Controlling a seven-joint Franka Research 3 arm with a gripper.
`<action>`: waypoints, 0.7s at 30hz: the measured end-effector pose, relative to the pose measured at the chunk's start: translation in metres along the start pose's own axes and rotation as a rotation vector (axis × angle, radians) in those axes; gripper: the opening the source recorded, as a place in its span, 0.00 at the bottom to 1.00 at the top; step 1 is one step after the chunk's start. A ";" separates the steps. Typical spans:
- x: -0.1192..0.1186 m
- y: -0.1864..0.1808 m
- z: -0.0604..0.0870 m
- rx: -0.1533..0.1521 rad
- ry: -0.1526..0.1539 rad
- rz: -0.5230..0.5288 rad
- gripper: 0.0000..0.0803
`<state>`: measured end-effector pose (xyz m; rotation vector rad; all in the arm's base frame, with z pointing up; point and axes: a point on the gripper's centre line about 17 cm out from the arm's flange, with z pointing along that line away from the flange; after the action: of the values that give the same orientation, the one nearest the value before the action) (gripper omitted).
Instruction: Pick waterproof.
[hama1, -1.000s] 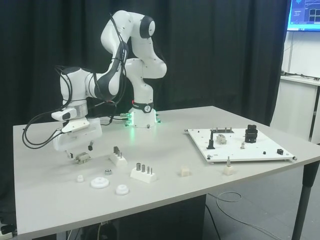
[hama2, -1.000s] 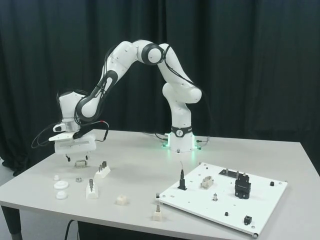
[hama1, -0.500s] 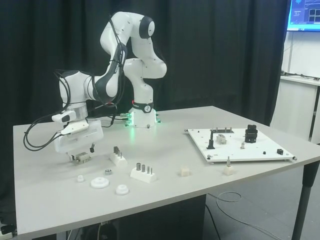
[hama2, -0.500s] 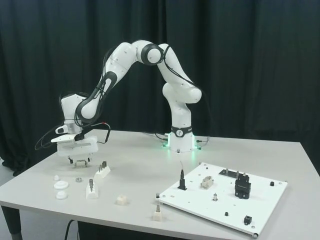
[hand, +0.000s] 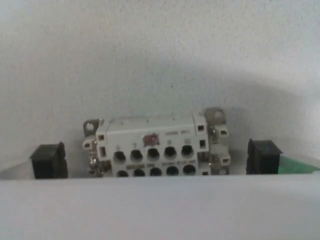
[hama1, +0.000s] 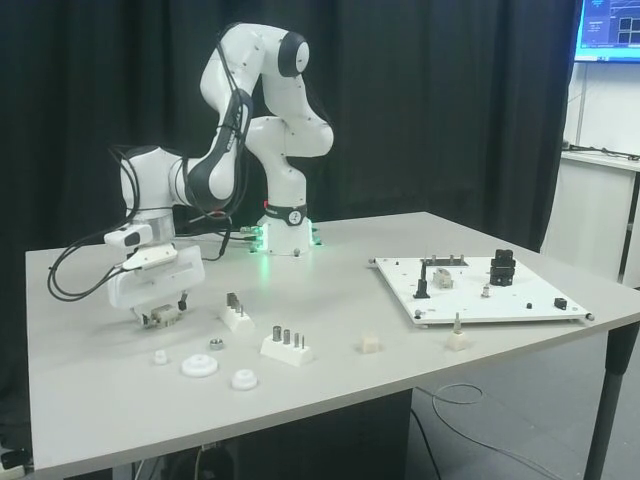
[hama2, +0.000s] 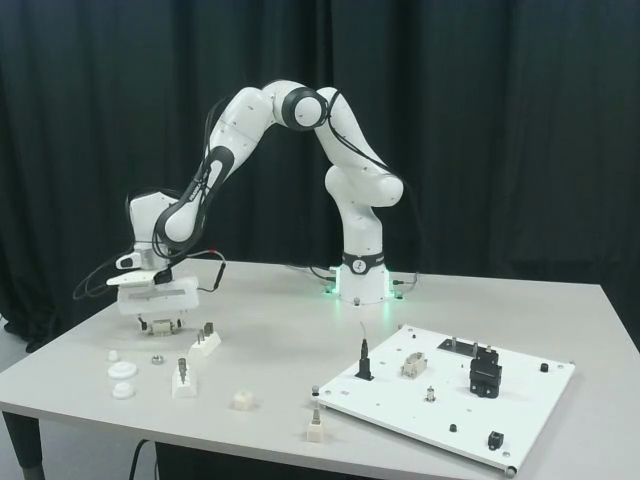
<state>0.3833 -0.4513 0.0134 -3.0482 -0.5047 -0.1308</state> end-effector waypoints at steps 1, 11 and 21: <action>-0.001 0.000 0.001 -0.001 0.001 -0.004 1.00; -0.004 -0.003 0.007 -0.011 0.020 -0.038 1.00; -0.001 -0.004 0.007 -0.012 0.043 -0.026 0.84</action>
<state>0.3811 -0.4472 0.0061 -3.0438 -0.5434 -0.1999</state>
